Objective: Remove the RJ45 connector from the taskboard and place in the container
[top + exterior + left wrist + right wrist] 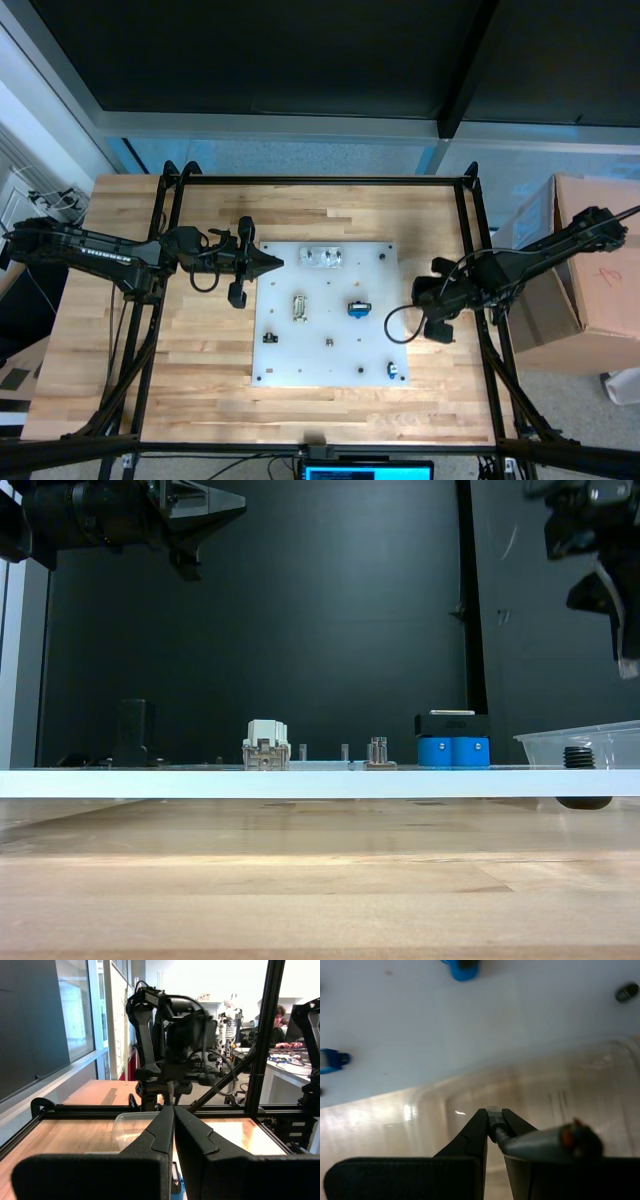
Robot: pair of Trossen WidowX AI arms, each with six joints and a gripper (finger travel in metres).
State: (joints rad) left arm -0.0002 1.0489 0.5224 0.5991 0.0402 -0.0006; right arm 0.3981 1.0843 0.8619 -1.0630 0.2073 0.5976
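The left gripper hangs over the left edge of the white board, well above it in the low view, and its jaws are clenched on nothing. The board lies on the wooden surface and carries a grey plug near its middle, with a blue block just to the right of it. At the board's right edge the right gripper hovers above the clear container. Its jaws are grasping the RJ45 connector, which is clear of the board and held over the container's inside. Its cable runs back beside the jaws, and in the high view it loops out over the board's right edge.
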